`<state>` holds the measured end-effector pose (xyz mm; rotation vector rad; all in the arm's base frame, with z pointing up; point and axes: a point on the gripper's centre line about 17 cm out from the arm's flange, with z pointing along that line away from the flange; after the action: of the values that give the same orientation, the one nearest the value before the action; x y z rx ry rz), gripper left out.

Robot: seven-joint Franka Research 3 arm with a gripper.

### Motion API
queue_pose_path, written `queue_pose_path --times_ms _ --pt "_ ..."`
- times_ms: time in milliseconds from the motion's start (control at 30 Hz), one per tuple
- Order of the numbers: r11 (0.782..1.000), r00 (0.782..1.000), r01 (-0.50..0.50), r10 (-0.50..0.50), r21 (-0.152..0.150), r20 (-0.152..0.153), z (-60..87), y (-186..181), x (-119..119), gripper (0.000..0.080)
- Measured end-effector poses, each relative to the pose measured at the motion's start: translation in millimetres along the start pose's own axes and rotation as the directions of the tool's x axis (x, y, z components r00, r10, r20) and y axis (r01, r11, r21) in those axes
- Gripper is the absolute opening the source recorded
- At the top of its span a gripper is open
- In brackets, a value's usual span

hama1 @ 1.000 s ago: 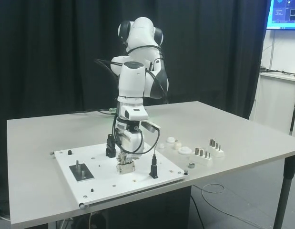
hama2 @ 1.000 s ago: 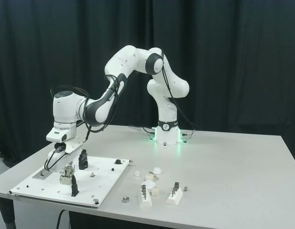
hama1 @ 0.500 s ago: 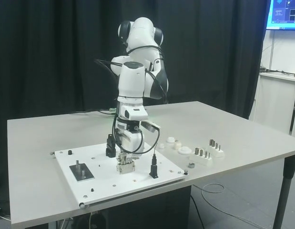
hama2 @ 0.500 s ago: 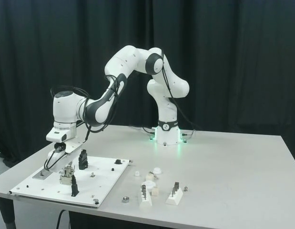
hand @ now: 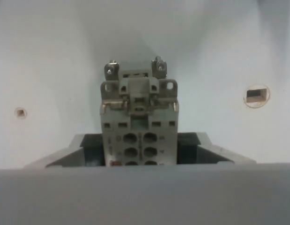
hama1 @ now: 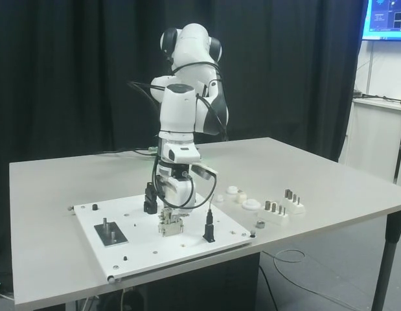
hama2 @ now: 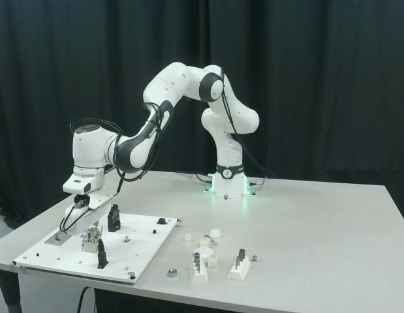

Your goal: Insert waterproof.

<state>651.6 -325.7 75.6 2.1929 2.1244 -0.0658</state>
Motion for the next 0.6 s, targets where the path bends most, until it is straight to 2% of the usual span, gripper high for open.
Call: queue_pose_path --times_ms 600 --pt "0.999 1.000 0.027 -0.027 -0.018 0.008 3.0 -1.2 0.6 0.0313"
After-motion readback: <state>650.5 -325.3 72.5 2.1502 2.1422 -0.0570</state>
